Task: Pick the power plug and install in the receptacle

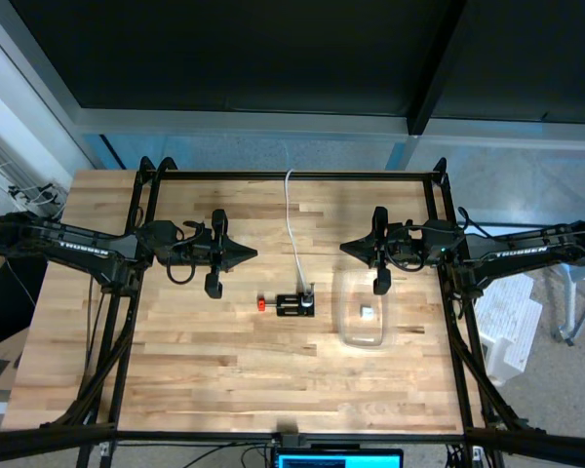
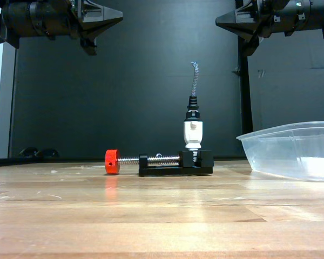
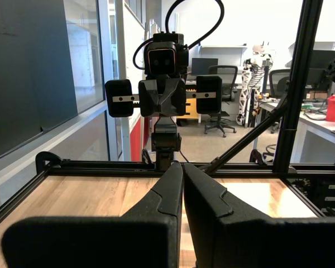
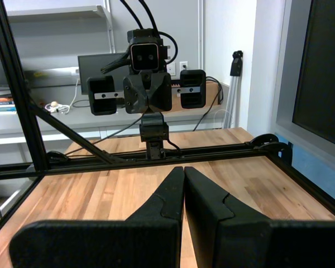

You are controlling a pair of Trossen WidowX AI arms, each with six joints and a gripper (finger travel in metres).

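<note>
Nearest me, the clear tray (image 1: pixel 361 345) holds one small greyish bit, I reckon the power plug (image 1: pixel 367 312). The tray walls could foul a pinch that tiny. Beside it, the receptacle (image 1: pixel 309 291) stands clamped. Farther back, left gripper (image 1: pixel 250 253) and right gripper (image 1: pixel 345 252) hover closed tight, holding nothing.

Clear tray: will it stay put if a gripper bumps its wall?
Probably not: the clear tray looks thin-walled and nearly empty, so likely light and apt to slide on the wooden table. Its walls may flex. Left gripper and right gripper both hang shut high above the table.
</note>
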